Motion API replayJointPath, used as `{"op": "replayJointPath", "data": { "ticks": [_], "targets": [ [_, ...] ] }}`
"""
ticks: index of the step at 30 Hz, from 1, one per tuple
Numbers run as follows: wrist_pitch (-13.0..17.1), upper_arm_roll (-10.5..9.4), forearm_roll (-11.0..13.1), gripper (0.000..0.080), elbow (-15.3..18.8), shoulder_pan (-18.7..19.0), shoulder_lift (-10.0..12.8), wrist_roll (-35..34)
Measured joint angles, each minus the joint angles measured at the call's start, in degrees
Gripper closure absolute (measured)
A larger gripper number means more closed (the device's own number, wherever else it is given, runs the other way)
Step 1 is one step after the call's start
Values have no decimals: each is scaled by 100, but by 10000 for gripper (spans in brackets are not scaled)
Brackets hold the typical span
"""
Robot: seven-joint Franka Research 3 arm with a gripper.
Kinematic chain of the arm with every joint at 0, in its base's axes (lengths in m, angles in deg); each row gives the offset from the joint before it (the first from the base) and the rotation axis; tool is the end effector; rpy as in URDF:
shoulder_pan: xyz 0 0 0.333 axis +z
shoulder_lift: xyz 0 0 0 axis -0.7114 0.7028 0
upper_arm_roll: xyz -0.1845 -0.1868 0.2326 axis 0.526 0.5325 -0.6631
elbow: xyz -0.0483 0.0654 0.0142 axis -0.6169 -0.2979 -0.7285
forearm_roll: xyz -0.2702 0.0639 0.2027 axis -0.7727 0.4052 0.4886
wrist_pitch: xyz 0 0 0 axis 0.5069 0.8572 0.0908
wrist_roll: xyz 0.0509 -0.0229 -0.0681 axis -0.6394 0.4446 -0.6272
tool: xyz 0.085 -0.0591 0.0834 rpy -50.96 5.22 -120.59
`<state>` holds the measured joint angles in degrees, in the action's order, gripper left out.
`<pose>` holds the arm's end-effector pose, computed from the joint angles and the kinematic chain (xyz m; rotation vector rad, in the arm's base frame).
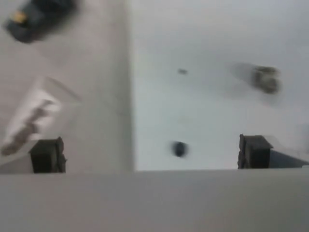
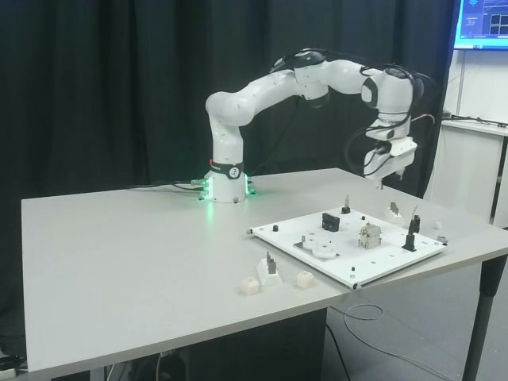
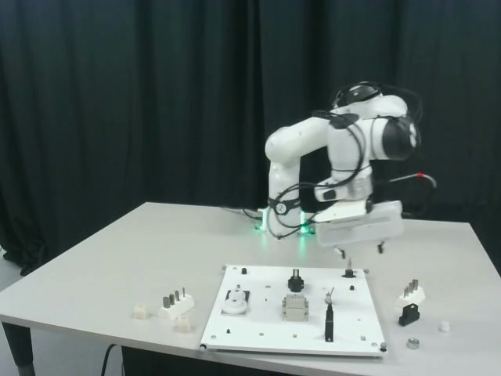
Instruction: Pick small gear.
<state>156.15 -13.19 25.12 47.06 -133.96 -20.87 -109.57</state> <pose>0.4887 0.3227 0.3097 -2.9126 0.8759 0.2152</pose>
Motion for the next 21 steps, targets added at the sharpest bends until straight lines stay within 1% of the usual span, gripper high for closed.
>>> {"op": "replayJointPath", "data": {
  "ticks": [7,13,21],
  "targets": [
    [240,-135,80,3,-461,152,-1,-695],
    [512,-345,77,3,-935,173,-2,-1294],
    [797,-650,29,3,-1408,168,-19,-1800]
  ]
}}
